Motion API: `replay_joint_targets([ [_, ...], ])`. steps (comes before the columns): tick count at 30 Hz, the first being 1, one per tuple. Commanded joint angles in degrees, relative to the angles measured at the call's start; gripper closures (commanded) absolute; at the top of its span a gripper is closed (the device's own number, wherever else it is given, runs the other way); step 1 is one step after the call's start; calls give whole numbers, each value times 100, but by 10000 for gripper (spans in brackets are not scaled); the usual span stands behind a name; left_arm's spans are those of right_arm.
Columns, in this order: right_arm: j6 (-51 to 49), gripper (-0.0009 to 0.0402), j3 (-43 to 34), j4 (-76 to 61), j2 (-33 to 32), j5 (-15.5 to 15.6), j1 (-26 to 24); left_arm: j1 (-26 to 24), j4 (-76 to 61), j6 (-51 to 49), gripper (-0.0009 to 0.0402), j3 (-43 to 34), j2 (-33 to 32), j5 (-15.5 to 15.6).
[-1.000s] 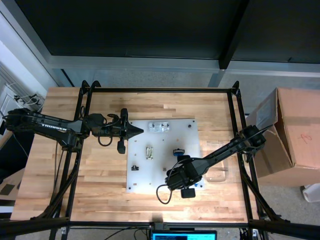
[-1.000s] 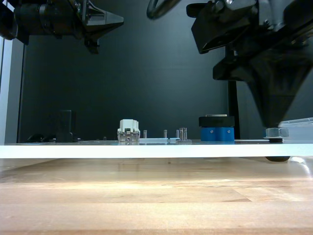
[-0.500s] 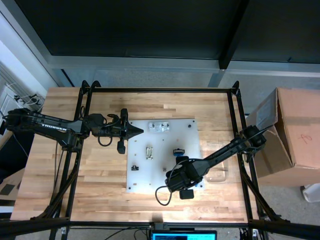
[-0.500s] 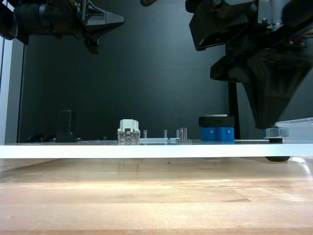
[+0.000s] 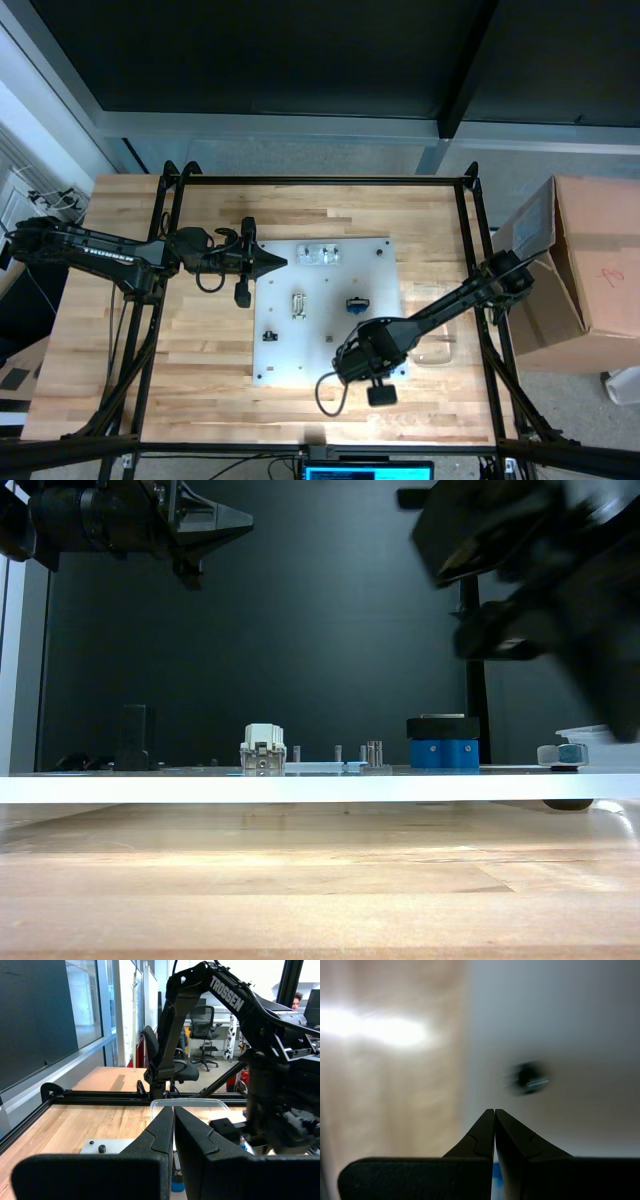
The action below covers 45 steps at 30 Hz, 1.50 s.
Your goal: Pick the M12 nut and place it on its threads and fasten
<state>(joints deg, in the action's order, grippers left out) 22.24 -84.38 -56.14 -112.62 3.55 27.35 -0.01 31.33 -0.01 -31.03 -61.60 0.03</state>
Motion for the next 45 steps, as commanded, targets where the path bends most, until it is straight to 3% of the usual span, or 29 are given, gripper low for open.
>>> replay_joint_targets([
  [1,155,393,-7,-37,9,-485,4,0,0,0,393,0,0,-2],
  [6,302,393,-7,-9,13,-883,4,2,2,0,393,0,0,-2],
  [20,299,393,114,197,-4,-787,13,2,2,0,393,0,0,-2],
  [21,297,393,122,199,-2,-619,15,0,2,0,393,0,0,-2],
  [24,201,393,103,186,2,603,15,0,2,0,393,0,0,-2],
  [26,188,393,98,168,13,968,17,0,2,0,393,0,0,-2],
  [29,188,393,101,79,48,734,22,0,2,0,393,0,0,-2],
  [35,299,393,87,7,85,-404,28,0,2,0,393,0,0,-2],
  [40,302,393,101,48,92,-1027,26,0,2,0,393,0,0,-2],
  [45,278,393,164,271,63,-1150,26,0,2,0,393,0,0,0],
])
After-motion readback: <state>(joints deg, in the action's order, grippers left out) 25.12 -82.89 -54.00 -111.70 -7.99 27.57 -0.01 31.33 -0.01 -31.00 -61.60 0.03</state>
